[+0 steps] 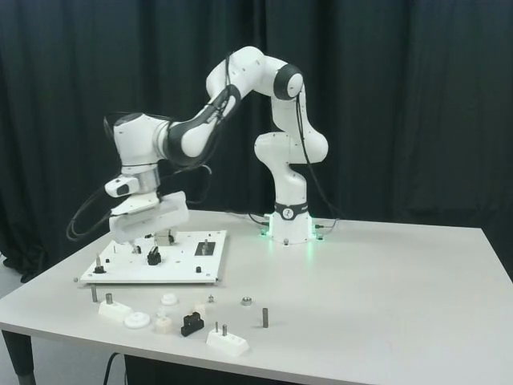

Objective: Pick square peg 2.

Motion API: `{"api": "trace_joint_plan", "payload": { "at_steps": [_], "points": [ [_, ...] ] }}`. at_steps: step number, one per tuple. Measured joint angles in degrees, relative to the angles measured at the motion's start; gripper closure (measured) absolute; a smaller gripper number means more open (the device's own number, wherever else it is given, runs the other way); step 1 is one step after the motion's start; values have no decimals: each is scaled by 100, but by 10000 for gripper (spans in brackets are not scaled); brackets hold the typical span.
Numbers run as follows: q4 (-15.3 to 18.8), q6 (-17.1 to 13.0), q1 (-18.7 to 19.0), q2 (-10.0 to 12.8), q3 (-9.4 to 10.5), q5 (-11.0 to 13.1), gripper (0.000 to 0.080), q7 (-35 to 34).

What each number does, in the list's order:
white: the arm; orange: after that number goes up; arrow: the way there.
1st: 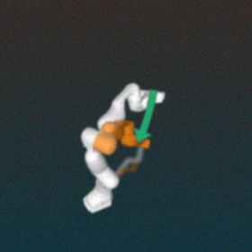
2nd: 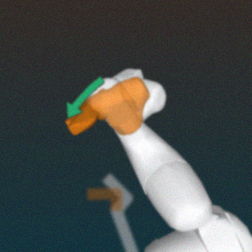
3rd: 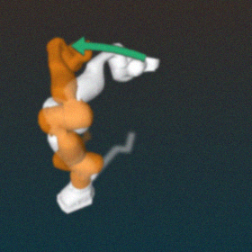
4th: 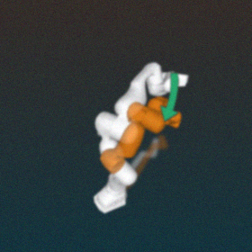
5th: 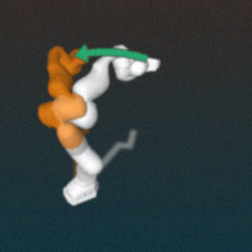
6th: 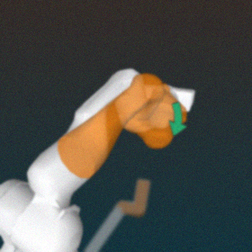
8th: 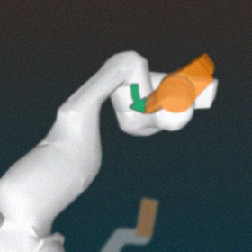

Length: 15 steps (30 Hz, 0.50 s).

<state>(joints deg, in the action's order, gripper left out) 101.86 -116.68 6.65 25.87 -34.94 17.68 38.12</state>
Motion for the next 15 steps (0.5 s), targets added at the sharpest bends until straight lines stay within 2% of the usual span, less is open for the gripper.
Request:
{"api": "trace_joint_plan", "payload": {
  "at_steps": [8, 15],
  "points": [
    [15, -33, 515, -62, 3, -265, 3, -33],
    [18, -217, 865, -73, 25, -477, 3, -75]
  ]
}}
